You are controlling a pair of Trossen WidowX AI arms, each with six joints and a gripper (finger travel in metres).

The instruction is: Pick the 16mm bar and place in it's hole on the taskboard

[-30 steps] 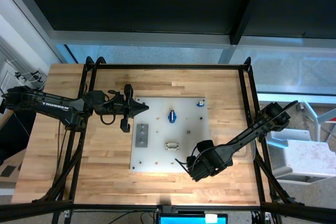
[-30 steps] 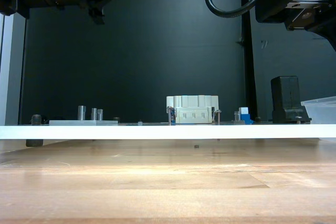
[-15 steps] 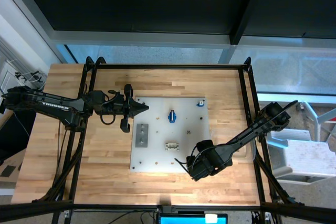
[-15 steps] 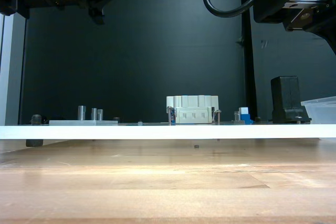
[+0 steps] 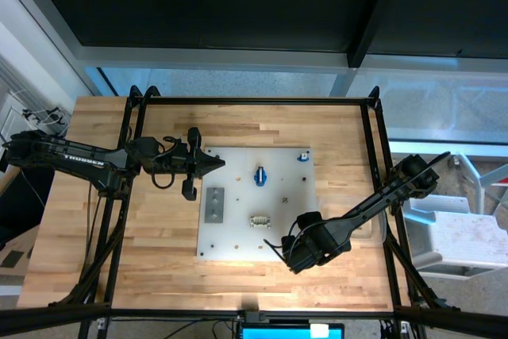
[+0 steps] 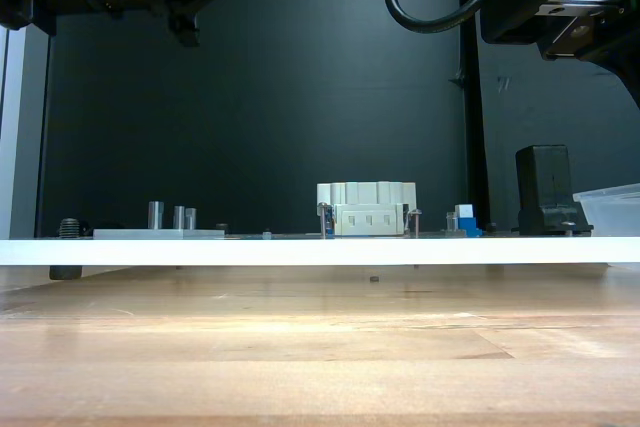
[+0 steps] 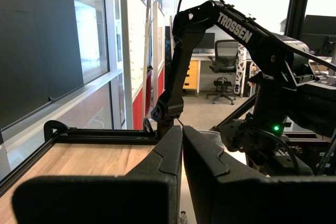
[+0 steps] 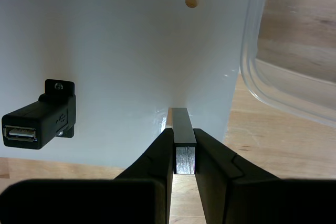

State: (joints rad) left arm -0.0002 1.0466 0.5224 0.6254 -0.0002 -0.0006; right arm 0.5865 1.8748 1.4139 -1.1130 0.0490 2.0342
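In the right wrist view my right gripper (image 8: 182,136) is shut on the 16mm bar (image 8: 181,121), a short grey metal bar held between the two fingers. The bar hangs over the front edge of the white taskboard (image 8: 131,51), clear of any hole. From above, the right gripper (image 5: 278,252) is at the board's (image 5: 238,232) front right corner. My left gripper (image 5: 214,163) hovers high over the board's far left corner, pointing right. Its fingers (image 7: 168,150) are shut with nothing between them. A grey block (image 5: 214,203) with holes sits on the board's left side.
On the board are a blue part (image 5: 259,175), a pale connector (image 5: 259,221) and a black USB block (image 8: 39,121). A clear plastic tray (image 8: 273,77) lies just right of the board. Short metal pegs (image 6: 170,215) stand on the grey block.
The right arm has drifted slightly left in the low view, still holding the bar. The left arm has not moved.
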